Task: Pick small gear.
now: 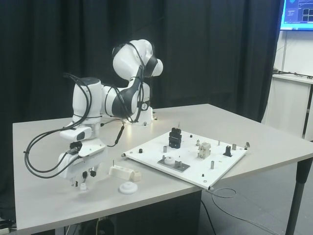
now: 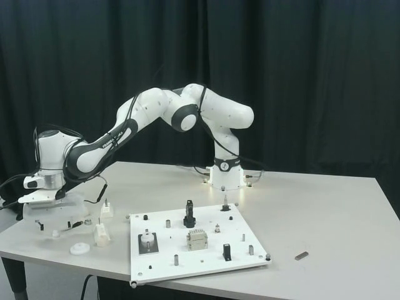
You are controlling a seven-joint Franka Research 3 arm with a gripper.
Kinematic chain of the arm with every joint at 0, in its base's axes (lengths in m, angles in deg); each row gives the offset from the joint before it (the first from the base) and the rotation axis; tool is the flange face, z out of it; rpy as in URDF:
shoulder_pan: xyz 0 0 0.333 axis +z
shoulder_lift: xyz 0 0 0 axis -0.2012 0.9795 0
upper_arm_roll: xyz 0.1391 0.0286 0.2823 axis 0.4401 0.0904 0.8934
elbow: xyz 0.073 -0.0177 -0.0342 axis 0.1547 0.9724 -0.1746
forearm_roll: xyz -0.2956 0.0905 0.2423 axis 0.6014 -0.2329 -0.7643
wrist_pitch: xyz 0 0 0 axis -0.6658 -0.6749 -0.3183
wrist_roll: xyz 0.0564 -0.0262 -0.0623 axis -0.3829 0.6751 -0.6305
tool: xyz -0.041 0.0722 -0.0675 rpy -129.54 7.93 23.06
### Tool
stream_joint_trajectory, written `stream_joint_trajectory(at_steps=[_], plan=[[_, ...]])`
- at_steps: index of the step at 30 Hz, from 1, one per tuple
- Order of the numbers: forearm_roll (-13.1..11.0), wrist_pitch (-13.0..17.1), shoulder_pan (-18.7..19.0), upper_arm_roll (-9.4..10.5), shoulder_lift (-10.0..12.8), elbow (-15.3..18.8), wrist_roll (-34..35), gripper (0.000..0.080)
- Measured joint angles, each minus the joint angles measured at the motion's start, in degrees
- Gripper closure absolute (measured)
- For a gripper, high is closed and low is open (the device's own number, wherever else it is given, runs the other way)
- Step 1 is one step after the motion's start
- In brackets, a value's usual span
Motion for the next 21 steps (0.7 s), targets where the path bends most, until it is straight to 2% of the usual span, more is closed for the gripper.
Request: stream_joint_trajectory(at_steps=[21], plan=[[-2.2, 0.1, -1.0, 0.00, 3.0, -2.6, -0.3, 0.0003]])
